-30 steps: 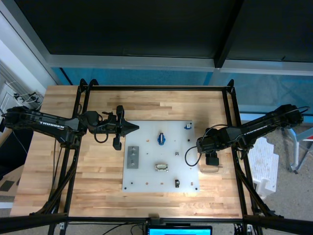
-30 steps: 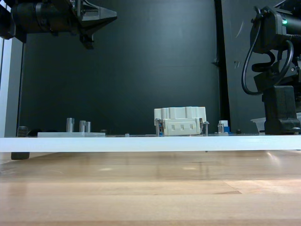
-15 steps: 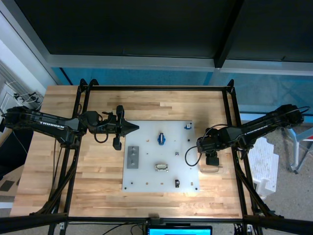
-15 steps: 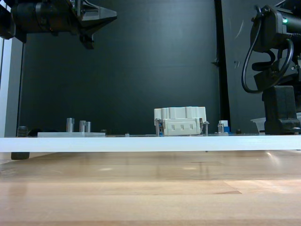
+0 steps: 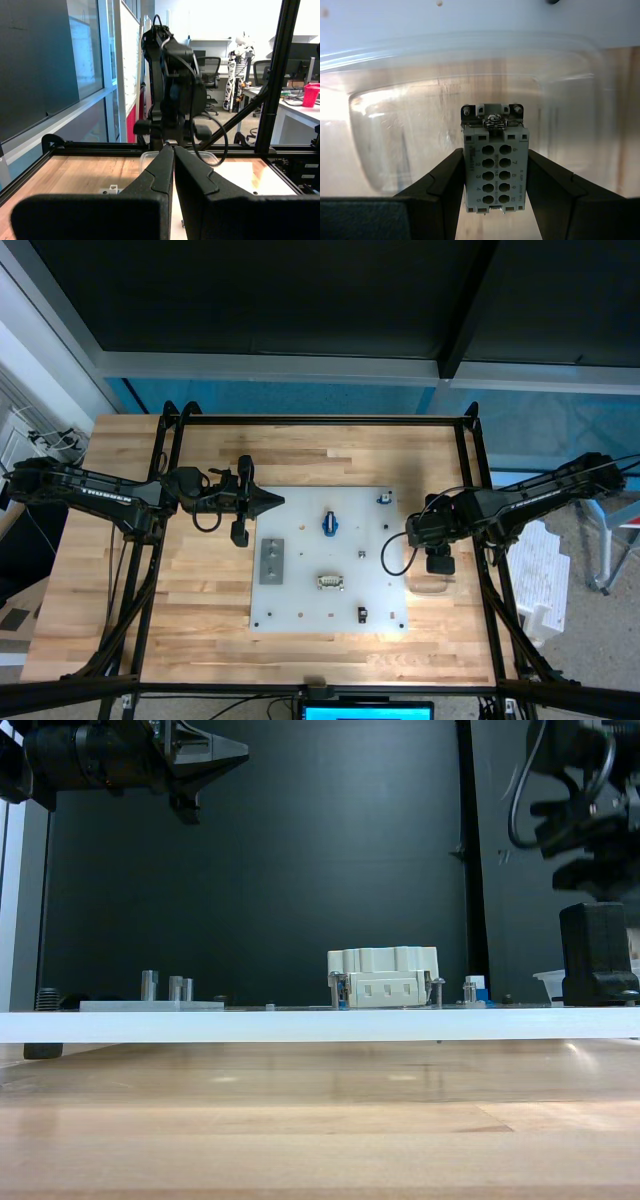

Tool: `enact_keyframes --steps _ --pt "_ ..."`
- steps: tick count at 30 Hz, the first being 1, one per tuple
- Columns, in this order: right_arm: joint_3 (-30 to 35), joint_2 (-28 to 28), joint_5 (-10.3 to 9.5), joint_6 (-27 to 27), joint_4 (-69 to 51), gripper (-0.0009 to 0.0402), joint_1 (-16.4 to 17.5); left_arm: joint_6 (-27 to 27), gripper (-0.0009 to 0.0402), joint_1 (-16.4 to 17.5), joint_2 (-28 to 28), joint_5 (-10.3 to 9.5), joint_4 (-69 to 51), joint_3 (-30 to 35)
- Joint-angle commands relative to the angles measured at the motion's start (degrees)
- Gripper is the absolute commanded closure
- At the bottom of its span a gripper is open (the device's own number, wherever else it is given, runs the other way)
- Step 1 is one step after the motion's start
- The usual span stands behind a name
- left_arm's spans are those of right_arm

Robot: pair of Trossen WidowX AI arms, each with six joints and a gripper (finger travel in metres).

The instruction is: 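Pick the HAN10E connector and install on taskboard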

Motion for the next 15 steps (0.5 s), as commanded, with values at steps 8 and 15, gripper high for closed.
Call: enact_keyframes --steps 8,15 --pt "8.04 -0.02 -0.04 0.07 -8.44 0.037 0.04 0.0 0.0392 0.02 0.02 0.02 0.02 0.0" --pt "8.07 0.02 -1.4 0.0 -8.35 0.037 0.04 0.0 0.0392 0.0 0.02 0.02 0.02 0.0"
